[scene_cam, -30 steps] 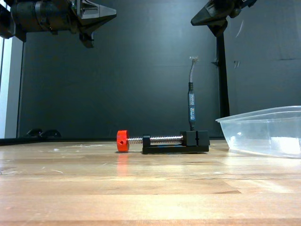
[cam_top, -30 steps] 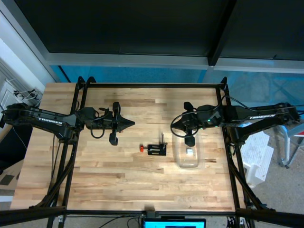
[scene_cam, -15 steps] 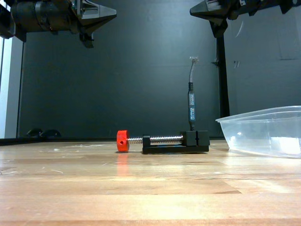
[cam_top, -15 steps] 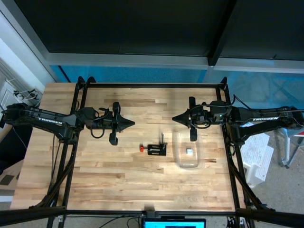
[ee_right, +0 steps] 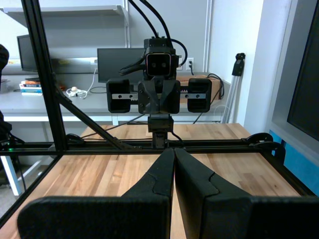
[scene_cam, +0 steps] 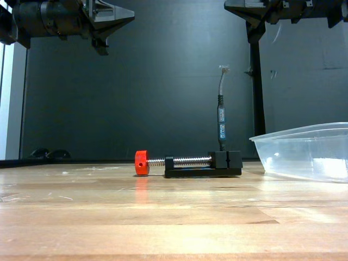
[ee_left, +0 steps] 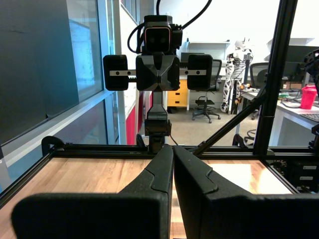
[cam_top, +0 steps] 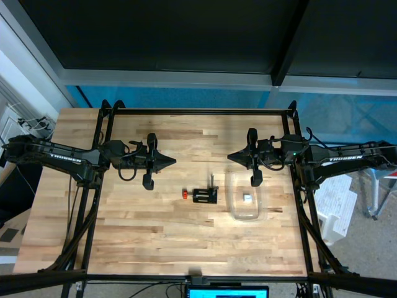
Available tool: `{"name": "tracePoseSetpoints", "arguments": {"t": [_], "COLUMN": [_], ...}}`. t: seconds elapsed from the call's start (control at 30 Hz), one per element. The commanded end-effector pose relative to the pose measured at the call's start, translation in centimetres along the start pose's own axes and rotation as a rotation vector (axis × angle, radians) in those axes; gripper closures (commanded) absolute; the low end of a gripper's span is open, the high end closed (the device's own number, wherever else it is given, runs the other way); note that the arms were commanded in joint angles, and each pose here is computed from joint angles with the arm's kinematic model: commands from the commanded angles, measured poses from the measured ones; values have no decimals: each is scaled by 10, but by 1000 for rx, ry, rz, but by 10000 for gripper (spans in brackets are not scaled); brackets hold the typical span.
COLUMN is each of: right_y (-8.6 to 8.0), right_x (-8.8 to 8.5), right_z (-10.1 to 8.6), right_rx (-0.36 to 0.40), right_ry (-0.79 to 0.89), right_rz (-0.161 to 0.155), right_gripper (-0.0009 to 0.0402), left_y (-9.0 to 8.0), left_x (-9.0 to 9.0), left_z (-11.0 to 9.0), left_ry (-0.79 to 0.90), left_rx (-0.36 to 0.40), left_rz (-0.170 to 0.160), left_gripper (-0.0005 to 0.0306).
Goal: Pick the usb-c connector and install on the hub
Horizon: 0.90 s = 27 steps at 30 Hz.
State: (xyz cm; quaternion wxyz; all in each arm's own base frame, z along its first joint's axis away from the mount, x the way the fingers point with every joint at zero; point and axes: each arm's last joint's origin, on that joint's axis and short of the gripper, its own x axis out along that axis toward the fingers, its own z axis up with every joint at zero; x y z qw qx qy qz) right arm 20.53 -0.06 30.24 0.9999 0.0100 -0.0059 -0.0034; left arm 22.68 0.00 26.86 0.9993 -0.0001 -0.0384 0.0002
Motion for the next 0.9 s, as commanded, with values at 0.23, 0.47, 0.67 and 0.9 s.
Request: {"name": "tracePoseSetpoints", "arguments": {"t": [0.23, 0.47, 0.67, 0.9], "right_y": [-1, -1, -1, -1], "right_x": [-1, -2, -2, -2], "right_z": [-9, -9, -14, -16], "right_rx": [1, 0, -3, 1], "right_ry": [1, 2, 12, 6], "right_rz": [-13, -13, -22, -20], "right_gripper": [393, 393, 393, 393], "left_y": [0, 0, 0, 0], "left_x": [0, 0, 0, 0], "left_z": [0, 0, 0, 0], "left_ry": [0, 0, 0, 0], "left_rx": [0, 0, 0, 0], "left_rz": [0, 0, 0, 0], "left_gripper": [300, 300, 300, 300]}}
